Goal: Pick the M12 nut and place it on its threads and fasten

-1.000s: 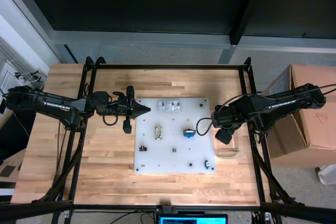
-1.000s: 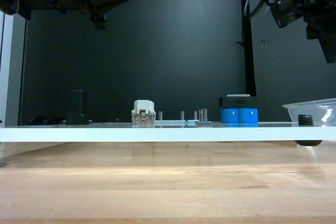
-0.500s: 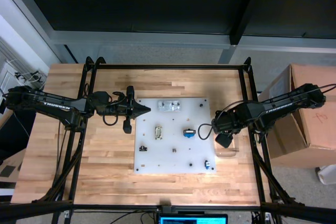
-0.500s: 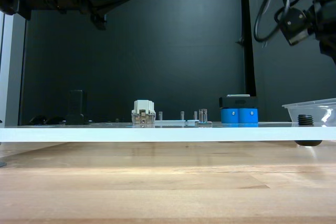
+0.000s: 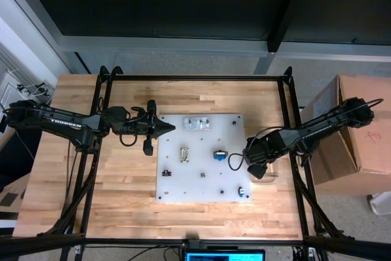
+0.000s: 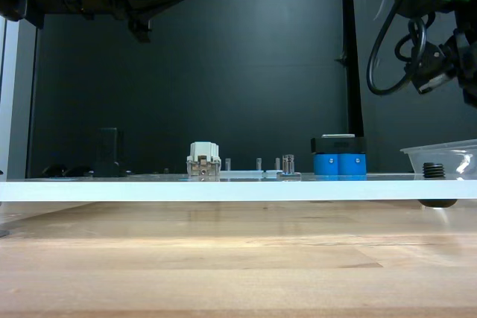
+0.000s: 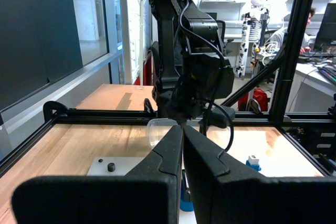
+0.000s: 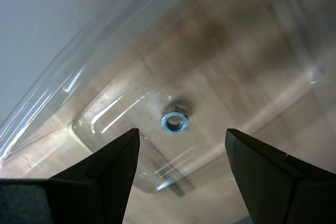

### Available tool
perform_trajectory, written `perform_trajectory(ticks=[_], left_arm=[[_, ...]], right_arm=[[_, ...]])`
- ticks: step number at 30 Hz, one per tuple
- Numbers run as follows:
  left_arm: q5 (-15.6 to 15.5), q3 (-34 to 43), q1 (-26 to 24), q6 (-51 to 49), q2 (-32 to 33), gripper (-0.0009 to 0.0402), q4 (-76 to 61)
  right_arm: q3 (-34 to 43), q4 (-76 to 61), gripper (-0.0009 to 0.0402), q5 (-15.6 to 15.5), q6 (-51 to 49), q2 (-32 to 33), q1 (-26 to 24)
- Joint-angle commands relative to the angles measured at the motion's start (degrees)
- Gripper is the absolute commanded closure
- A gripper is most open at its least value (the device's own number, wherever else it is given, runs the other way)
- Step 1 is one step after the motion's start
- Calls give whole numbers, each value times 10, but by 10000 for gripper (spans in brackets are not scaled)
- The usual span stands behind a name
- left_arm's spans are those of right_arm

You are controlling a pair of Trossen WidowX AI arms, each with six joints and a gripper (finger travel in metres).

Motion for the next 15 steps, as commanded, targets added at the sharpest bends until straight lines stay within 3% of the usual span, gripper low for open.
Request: perform_trajectory(ticks=[1, 15], left_arm=[[0, 0, 0, 0, 0, 393, 0], [0, 0, 0, 0, 0, 393, 0]], right_arm=[[-10, 9, 165, -1, 14, 0, 6], [-40, 68, 165, -11, 12, 36, 21]])
